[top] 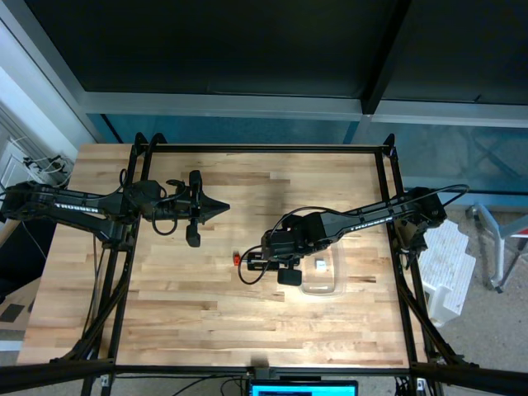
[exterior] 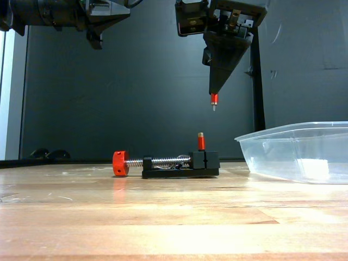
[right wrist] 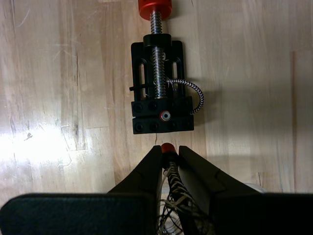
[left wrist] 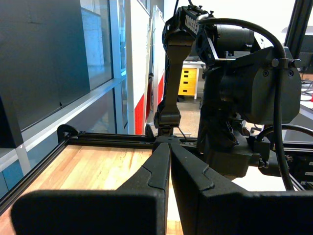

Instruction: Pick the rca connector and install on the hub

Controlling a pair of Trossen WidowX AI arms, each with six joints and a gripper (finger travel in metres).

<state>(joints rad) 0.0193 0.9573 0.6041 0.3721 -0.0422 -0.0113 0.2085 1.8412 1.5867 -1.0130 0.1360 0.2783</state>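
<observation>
right tool [exterior: 213, 90] clenched on rca connector [exterior: 213, 100], hanging above hub [exterior: 180, 165], apart, low view centre, only plug's red tip shows, left tool [top: 221, 208] clenched empty, high view mid-left

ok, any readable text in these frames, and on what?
"TROSSEN": left arm, high view.
"TROSSEN": right arm, left wrist view.
Hub, clear tray: no text visible.
Left end effector, shut, raised over the table's left; right end effector, shut on the rca connector, above the hub: unmarked.
</observation>
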